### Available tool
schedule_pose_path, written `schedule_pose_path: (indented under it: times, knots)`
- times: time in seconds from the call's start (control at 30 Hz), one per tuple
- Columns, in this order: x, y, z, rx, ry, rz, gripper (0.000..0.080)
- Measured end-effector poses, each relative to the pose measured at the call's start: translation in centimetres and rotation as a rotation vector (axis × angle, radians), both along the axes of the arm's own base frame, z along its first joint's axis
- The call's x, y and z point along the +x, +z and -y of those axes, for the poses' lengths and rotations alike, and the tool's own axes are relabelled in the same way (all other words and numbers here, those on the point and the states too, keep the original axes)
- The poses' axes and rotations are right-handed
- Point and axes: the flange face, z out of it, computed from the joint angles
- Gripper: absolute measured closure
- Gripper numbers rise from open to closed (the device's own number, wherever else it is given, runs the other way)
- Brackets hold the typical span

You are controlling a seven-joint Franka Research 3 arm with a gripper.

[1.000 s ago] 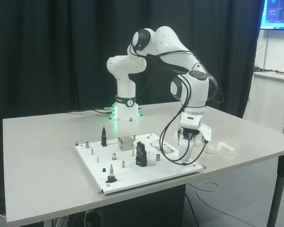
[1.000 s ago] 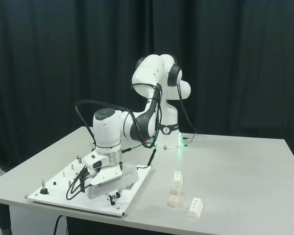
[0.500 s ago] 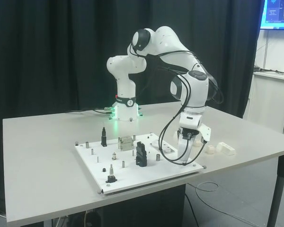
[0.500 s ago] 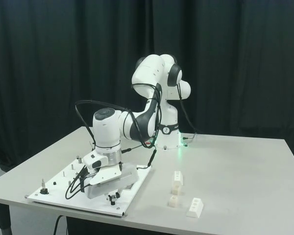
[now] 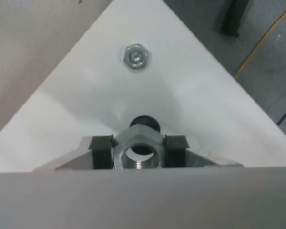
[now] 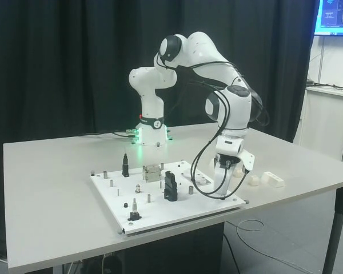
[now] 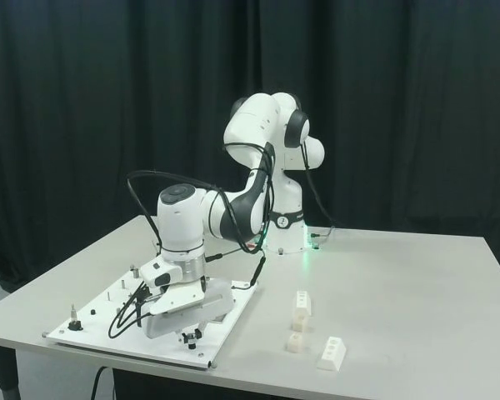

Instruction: Insert bolt 4.

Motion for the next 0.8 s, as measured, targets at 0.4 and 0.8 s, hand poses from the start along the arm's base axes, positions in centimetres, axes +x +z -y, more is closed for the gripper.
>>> schedule_pose_path:
  times: [0.4,0.8]
  knots:
    - [0.08,-0.07,-0.01,-0.002,-0.004,0.007,0.0578]
    - [0.05,-0.22,-0.09,-0.003,-0.048,0.005,0.0578]
